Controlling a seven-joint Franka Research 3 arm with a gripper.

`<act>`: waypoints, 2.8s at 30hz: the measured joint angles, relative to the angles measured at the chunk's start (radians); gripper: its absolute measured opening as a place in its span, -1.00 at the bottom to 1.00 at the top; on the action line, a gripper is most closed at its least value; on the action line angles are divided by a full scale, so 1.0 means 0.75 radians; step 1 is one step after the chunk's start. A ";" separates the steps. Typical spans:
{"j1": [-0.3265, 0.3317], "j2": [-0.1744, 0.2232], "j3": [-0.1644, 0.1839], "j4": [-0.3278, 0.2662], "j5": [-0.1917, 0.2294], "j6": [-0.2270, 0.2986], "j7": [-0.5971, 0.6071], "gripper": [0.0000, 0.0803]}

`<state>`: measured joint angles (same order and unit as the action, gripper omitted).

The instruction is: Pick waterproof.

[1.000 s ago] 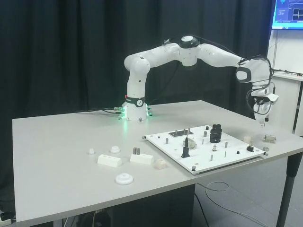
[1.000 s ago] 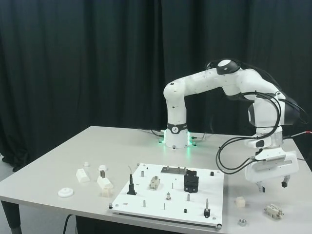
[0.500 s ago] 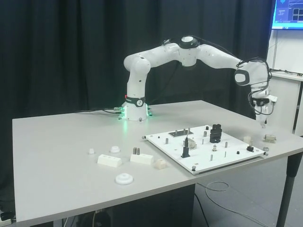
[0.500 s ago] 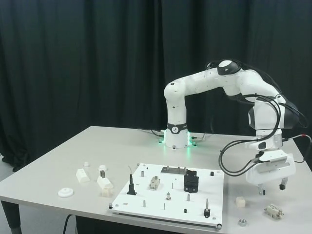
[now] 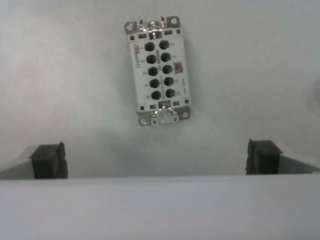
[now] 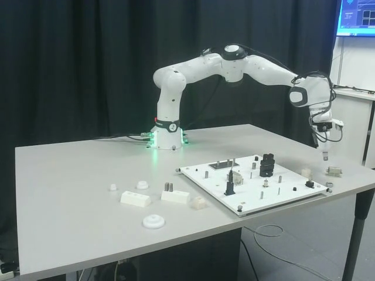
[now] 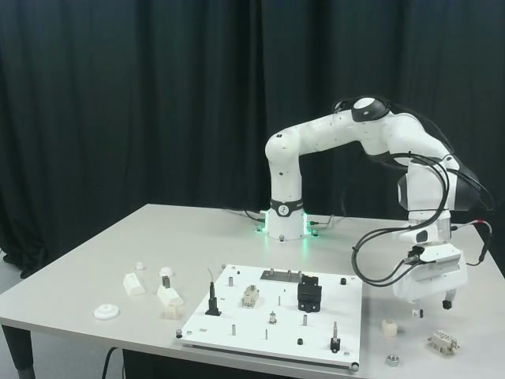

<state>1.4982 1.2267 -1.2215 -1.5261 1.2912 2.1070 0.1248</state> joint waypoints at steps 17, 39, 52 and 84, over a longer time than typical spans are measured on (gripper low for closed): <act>-0.049 0.000 0.090 -0.009 0.155 0.085 -0.039 0.99; -0.086 0.000 0.158 -0.015 0.215 0.177 -0.150 0.99; -0.124 0.000 0.208 -0.016 0.254 0.232 -0.204 0.99; -0.123 -0.002 0.231 -0.015 0.362 0.237 -0.253 0.99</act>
<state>1.4056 1.2253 -1.0485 -1.5373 1.5627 2.2845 -0.0649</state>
